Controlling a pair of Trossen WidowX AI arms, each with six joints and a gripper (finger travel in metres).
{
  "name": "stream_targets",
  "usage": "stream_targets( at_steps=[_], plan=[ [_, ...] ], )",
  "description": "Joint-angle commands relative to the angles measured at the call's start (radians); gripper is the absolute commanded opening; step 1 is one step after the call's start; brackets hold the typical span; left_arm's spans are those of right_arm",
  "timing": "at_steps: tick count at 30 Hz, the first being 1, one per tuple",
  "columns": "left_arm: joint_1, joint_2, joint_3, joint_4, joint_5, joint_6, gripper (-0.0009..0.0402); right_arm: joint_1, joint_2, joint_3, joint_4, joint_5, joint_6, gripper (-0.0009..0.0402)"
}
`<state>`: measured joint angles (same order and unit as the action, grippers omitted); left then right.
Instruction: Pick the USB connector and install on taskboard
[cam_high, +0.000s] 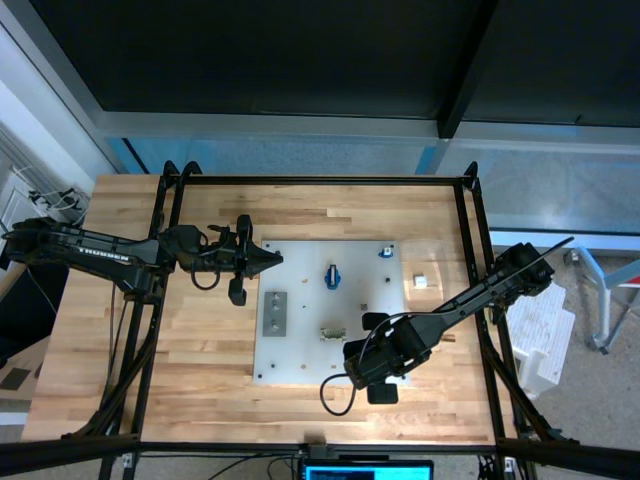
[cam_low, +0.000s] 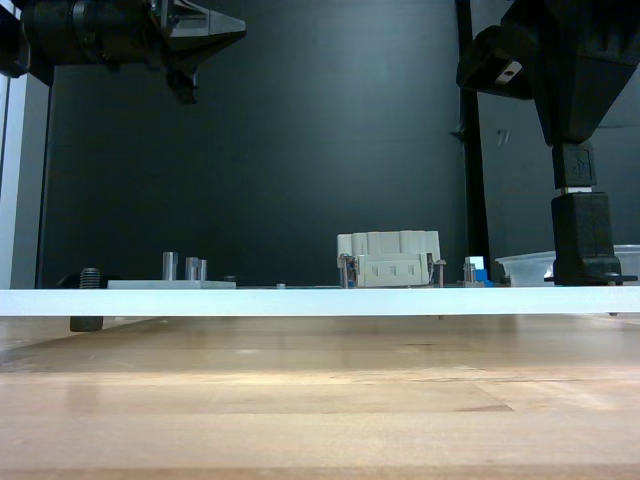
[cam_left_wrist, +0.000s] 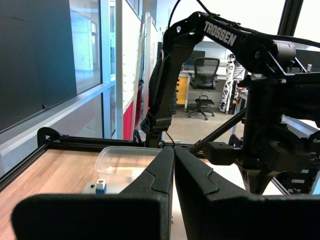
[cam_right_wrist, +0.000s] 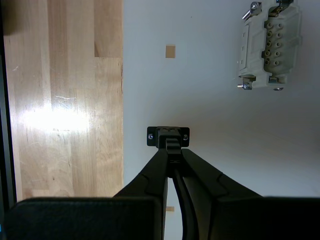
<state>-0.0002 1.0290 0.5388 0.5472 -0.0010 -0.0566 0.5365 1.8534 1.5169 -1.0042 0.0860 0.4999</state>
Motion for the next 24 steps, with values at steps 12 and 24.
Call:
stream_targets(
  at_steps=[12, 24],
  plan=[
    [0.0, 0.0, 0.0, 0.0, 0.0, 0.0, 0.0, 0.0, -0.023, 0.027, -0.025, 0.0, 0.001, 0.0144],
    [0.0, 0.0, 0.0, 0.0, 0.0, 0.0, 0.0, 0.0, -0.14, 0.027, -0.114, -0.003, -0.001, 0.0217]
  ],
)
